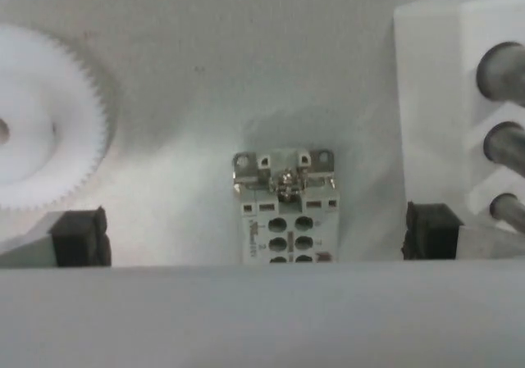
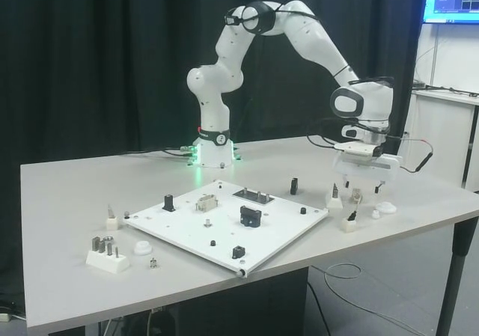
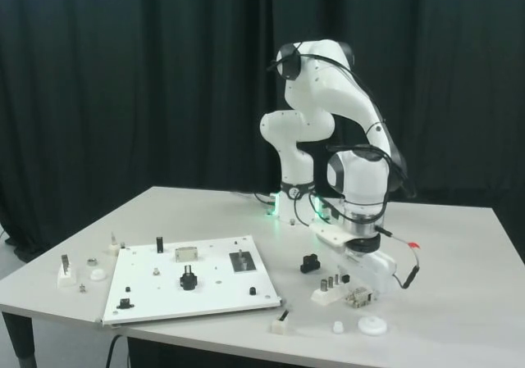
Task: Pick waterproof.
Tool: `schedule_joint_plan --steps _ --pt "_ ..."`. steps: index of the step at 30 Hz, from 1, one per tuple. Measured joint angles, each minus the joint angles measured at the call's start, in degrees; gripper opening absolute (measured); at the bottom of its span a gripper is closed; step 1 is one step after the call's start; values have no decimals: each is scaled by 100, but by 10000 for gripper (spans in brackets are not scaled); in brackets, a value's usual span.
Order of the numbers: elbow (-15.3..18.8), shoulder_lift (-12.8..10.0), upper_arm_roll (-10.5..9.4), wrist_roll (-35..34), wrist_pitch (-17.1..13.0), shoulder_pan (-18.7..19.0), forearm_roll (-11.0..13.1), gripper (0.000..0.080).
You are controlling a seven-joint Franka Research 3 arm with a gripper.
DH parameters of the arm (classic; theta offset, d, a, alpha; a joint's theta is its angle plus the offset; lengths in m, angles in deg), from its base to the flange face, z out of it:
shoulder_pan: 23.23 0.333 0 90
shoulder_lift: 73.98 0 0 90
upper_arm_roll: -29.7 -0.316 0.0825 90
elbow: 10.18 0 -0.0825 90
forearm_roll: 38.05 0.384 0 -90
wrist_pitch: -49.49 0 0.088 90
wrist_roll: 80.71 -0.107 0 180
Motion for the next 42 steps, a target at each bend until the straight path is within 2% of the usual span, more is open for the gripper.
schedule_joint_plan --steps 10,27,28,37,38,42 --pt "31 -67 0 83 -38 61 84 800" --pt "217 -126 5 115 -325 85 108 800" --pt "226 -126 5 144 -341 85 108 692" --pt "270 -128 5 223 -391 85 109 692" --pt "270 -128 5 233 -393 85 110 316" --pt "270 -129 5 319 -393 84 111 316"
